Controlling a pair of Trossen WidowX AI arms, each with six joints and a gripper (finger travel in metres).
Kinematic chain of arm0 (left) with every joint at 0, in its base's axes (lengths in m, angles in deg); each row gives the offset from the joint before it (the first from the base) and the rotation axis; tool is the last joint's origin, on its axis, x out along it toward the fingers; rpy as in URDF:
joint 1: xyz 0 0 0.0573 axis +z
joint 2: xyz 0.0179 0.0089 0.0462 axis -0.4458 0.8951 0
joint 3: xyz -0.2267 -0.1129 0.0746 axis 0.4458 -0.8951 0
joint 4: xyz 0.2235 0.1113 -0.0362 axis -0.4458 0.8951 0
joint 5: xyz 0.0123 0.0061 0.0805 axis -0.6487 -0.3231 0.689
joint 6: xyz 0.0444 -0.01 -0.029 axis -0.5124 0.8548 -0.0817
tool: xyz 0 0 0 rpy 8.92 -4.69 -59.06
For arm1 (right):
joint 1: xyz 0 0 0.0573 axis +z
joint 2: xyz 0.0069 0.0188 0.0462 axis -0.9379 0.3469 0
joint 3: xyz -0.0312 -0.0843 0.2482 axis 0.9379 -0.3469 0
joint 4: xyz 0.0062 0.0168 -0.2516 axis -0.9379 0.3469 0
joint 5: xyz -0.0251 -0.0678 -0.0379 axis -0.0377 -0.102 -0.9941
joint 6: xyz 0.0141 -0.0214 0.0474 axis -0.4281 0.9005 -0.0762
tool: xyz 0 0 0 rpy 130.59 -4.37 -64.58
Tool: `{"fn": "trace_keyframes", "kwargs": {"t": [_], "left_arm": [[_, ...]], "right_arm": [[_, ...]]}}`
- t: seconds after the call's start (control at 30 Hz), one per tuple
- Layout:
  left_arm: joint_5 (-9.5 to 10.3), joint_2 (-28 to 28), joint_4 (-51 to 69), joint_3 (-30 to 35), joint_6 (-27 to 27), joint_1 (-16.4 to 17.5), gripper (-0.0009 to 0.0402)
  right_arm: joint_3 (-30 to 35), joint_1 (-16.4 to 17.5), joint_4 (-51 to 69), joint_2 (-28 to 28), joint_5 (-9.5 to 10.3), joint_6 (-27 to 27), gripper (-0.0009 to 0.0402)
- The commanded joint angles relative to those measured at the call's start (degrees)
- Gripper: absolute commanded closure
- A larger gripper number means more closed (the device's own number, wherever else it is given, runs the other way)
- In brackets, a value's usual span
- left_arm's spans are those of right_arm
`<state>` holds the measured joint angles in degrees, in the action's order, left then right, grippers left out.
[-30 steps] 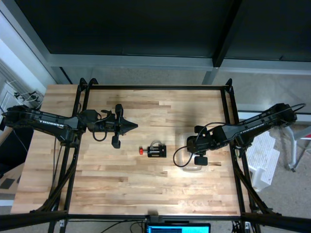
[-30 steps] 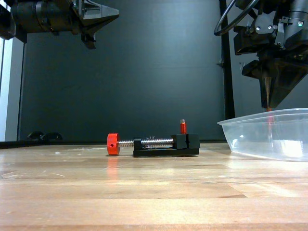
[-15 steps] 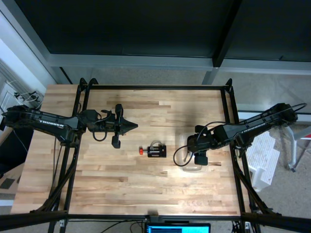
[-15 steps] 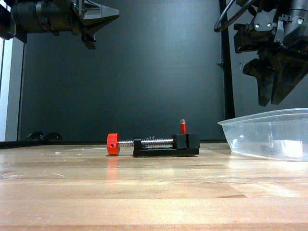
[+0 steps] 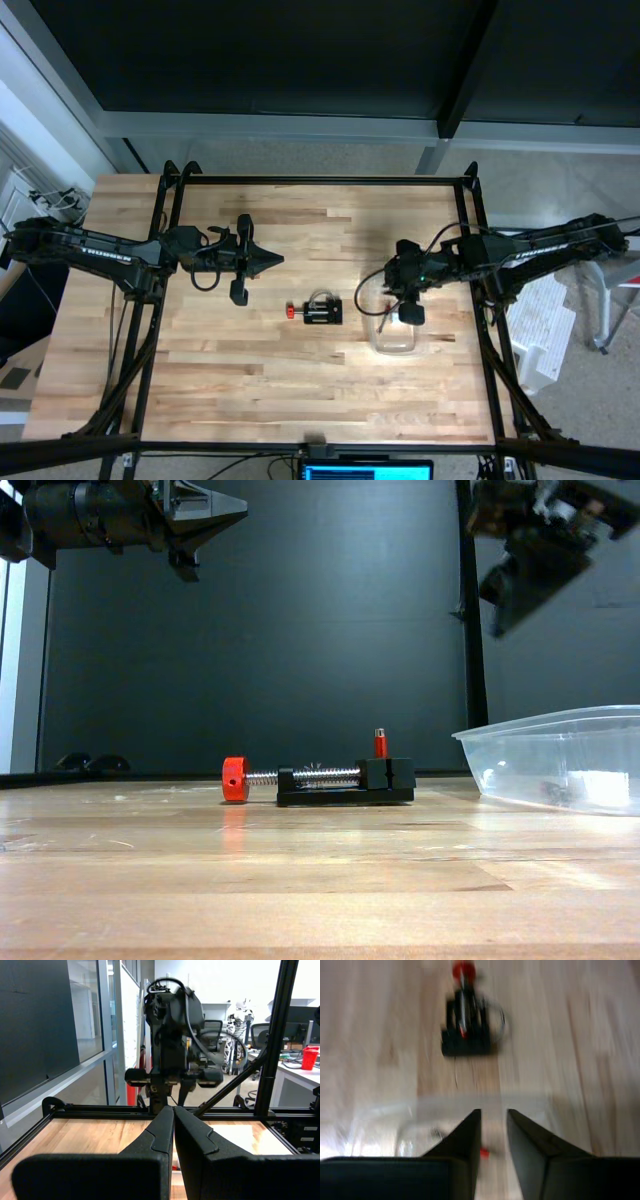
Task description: Remove the RCA connector from the receptacle and place in the container
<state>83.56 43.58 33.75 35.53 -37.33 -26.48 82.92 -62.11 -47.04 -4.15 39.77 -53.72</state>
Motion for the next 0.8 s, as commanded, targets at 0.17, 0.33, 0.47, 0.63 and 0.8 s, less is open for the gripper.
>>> {"fn": "trace_keyframes", "kwargs": {"t": [0.17, 0.33, 0.47, 0.63, 0.8], "left_arm": [[0.00, 0.0, 0.0, 0.0, 0.0, 0.0, 0.0393], [0.00, 0.0, 0.0, 0.0, 0.0, 0.0, 0.0393], [0.00, 0.0, 0.0, 0.0, 0.0, 0.0, 0.0393], [0.00, 0.0, 0.0, 0.0, 0.0, 0.0, 0.0393], [0.00, 0.0, 0.0, 0.0, 0.0, 0.0, 0.0393]], "right_arm": [[0.3, -3.9, -16.7, -0.2, 1.36, 3.1, 0.0386], [-0.3, -4.8, -27.8, -0.2, 1.49, 6.8, 0.0392], [-2.5, -8.2, -38.6, -0.2, 8.07, 6.1, 0.0393], [-5.7, -9.6, -50.1, 0.0, 8.22, 6.3, 0.0393], [-9.4, -9.6, -58.5, 0.0, 8.13, 6.2, 0.0393]]}}
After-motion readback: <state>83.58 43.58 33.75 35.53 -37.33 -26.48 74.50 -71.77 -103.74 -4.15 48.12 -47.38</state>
